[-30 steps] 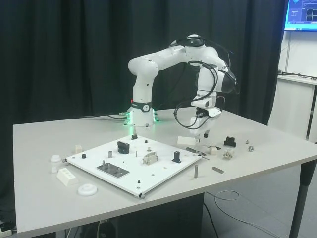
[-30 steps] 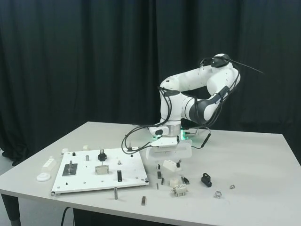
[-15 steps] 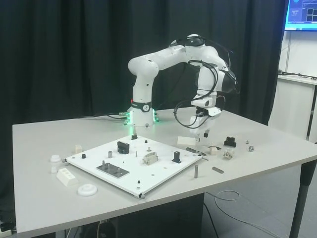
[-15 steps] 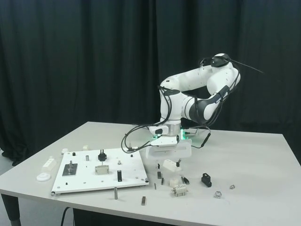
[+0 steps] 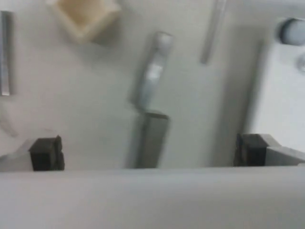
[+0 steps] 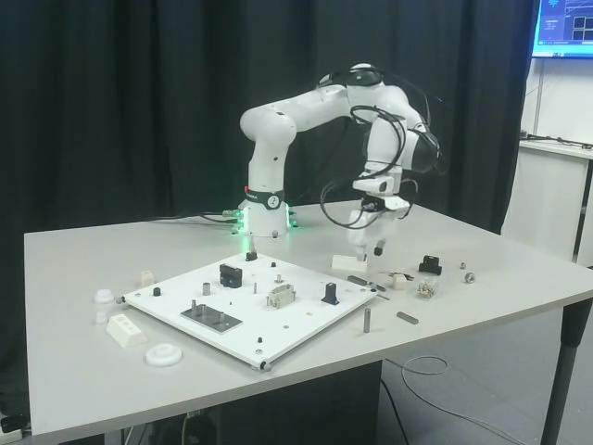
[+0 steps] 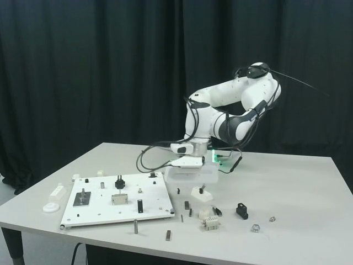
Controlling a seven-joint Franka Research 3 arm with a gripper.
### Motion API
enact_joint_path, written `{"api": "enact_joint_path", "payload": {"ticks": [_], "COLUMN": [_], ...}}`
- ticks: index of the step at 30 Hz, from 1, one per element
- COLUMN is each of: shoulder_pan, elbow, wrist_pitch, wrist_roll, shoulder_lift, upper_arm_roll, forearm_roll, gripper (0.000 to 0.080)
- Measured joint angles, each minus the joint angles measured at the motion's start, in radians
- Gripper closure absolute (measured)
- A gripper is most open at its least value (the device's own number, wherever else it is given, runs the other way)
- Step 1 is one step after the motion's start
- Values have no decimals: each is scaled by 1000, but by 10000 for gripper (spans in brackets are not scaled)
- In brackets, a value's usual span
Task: Remove square peg 1.
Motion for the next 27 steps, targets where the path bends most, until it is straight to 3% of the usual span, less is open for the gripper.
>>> {"api": "enact_joint_path", "payload": {"ticks": [13,20,27], "shoulder_pan": [-117,-245,-403], "elbow": [2,21,77], "wrist_pitch": [86,127,122], "wrist_roll": [-111,-239,-343], "shoulder_lift": [0,0,2], "upper_arm_roll": [-46,-56,-55], "forearm_roll": [-98,-113,-112], "gripper": [3,3,3]}}
